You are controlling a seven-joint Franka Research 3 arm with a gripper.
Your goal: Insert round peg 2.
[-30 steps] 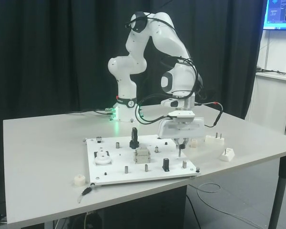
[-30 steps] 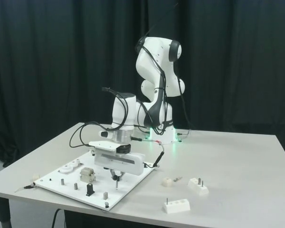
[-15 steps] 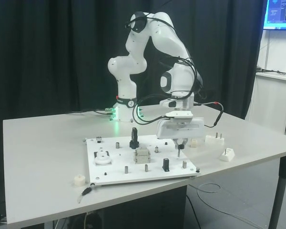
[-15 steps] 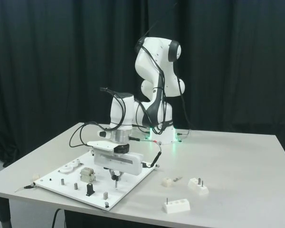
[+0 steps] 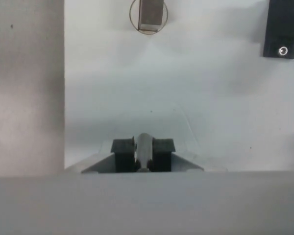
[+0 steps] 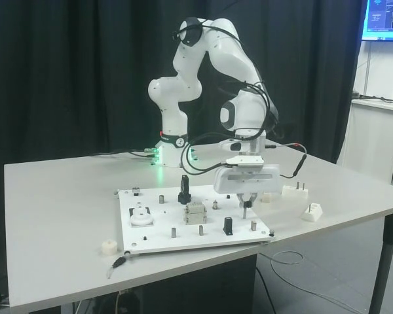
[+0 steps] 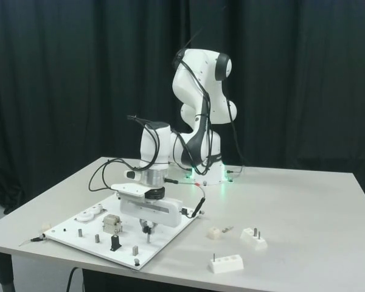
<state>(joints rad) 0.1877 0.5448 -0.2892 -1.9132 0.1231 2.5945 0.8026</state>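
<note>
In the wrist view my gripper is shut on round peg 2, a thin grey pin standing upright between the black pads. It hangs just above the white board. From the first room view the gripper holds the peg over the board near its right edge. Just in front of it stand a short grey peg and a black clip. The second room view shows the gripper low over the board.
Another grey peg sits in a ringed hole, near a black block. The board carries a grey block, a black upright and a white disc. White peg holders stand on the grey table at the right.
The gripper, still holding the peg, has shifted slightly left in the first room view and come down a little toward the board.
</note>
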